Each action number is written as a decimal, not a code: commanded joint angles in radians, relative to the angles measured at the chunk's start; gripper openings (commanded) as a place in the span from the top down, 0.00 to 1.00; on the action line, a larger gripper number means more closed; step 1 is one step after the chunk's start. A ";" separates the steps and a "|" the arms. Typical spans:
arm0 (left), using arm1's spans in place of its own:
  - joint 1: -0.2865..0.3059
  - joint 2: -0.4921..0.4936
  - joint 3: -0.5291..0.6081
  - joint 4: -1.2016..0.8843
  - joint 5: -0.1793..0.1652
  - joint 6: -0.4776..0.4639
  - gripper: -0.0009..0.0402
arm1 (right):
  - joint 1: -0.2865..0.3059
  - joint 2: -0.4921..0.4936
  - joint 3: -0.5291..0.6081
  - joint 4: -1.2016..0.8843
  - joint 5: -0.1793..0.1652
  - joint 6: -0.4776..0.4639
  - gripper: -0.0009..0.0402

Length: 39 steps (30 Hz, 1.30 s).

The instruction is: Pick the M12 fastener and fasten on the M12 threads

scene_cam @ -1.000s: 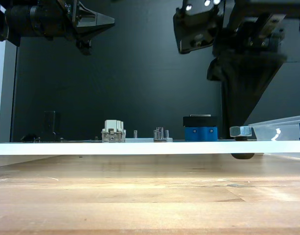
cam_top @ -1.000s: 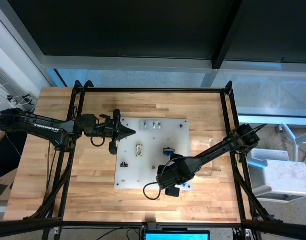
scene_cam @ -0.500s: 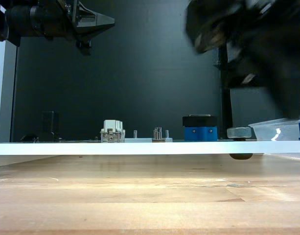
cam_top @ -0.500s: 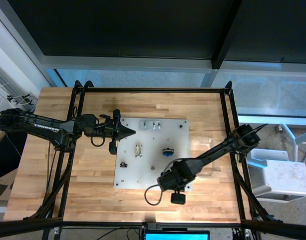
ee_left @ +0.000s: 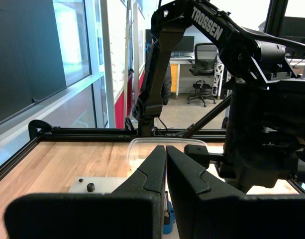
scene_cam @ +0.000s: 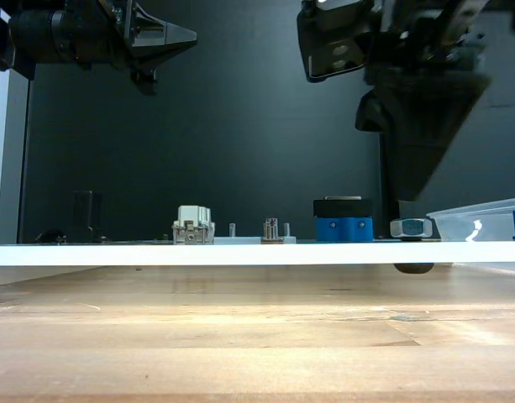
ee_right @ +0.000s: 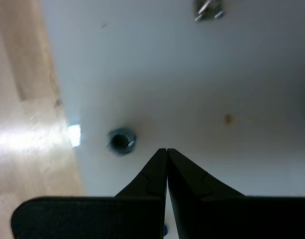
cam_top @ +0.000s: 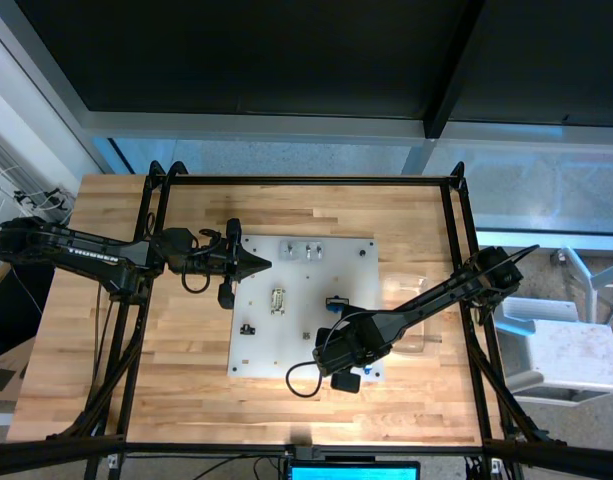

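Note:
The small silver M12 nut (scene_cam: 411,227) sits on its stud at the near right edge of the white board (scene_cam: 240,252), in front of the clear tray. From the right wrist it shows as a ring with a dark centre (ee_right: 121,141) on the board. My right gripper (scene_cam: 404,208) points down just above and beside it, fingers shut with nothing between them; its tips (ee_right: 166,152) stand apart from the nut. In the high view the right gripper (cam_top: 356,357) covers the stud and nut. My left gripper (cam_top: 263,264) is shut and hovers high at the board's far left edge.
A clear tray (cam_top: 406,285) lies right of the board. On the board stand a blue connector block (scene_cam: 344,222), a pale connector (scene_cam: 194,227), a small metal clip (scene_cam: 272,231) and a black post (cam_top: 362,250) at the far right corner. A black frame (cam_top: 306,180) rings the table.
The right arm swung toward the near edge half a second ago, blurred, and has come back over the stud. The nut stays at the stud. The left arm has not moved.

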 commanded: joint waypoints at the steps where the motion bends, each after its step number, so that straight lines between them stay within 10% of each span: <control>1: 0.000 0.000 0.000 0.001 0.000 0.000 0.98 | 0.002 0.019 0.000 0.013 -0.001 0.001 0.98; 12: 0.000 0.000 0.000 -0.001 0.000 0.000 0.98 | 0.002 0.045 0.000 0.044 -0.021 0.002 0.98; 17: 0.000 0.000 0.000 -0.001 0.000 0.000 0.98 | 0.002 0.042 0.000 0.047 -0.284 -0.048 0.98; 20: 0.000 0.000 0.000 -0.001 0.000 0.000 0.98 | 0.003 0.032 0.000 0.035 -0.336 -0.076 0.98; 29: 0.000 0.000 0.000 -0.001 0.000 0.000 0.98 | 0.002 0.006 0.002 0.019 -0.304 -0.073 0.98; 35: 0.000 0.000 0.000 -0.002 0.000 0.000 0.98 | 0.002 -0.010 0.028 -0.013 -0.107 -0.057 0.98; 39: 0.000 0.000 0.000 -0.001 0.000 0.000 0.98 | 0.002 0.003 0.026 -0.011 -0.043 -0.039 0.98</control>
